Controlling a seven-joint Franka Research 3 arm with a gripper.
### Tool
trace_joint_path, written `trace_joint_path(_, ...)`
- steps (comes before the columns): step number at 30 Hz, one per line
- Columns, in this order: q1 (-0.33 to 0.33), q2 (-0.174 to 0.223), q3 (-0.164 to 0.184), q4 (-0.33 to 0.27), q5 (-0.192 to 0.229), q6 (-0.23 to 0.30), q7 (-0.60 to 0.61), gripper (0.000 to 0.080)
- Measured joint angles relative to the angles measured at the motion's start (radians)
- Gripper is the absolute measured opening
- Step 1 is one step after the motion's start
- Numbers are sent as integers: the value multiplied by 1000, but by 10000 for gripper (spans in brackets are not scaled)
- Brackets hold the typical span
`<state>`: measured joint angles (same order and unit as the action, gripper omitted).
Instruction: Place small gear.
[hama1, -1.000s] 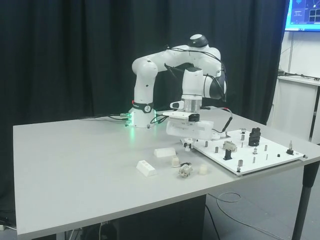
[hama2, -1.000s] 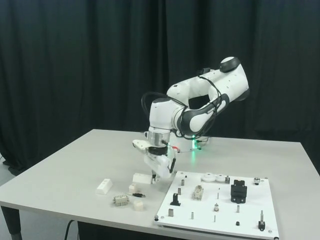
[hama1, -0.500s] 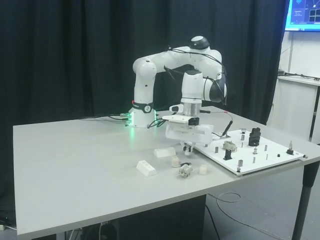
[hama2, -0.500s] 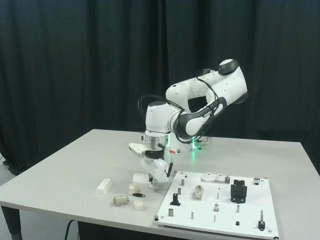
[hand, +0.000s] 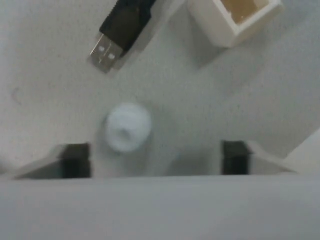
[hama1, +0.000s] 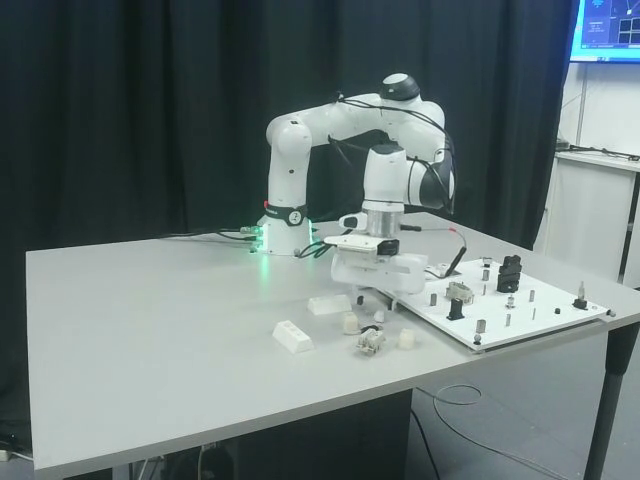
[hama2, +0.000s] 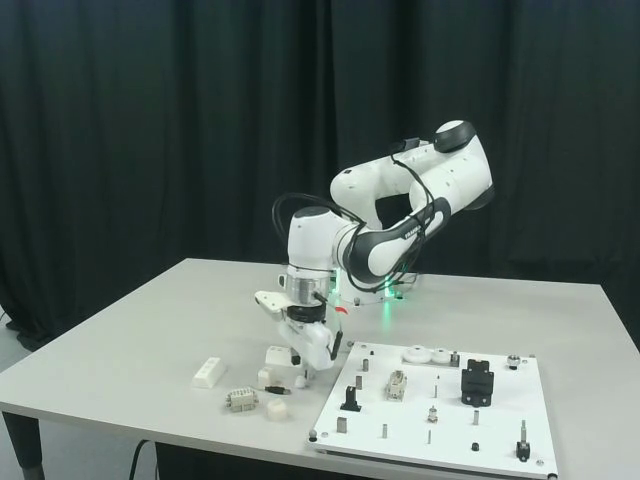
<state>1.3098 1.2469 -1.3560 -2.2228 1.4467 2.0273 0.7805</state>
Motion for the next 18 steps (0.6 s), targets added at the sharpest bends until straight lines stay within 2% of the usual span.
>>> trace_joint_path(6,-10,2,4,10,0,-1,2,335)
trace_joint_path(7,-11,2,4,11,0,-2,4,763)
trace_joint_path(18,-19,2,1,18,0,-5,23,793)
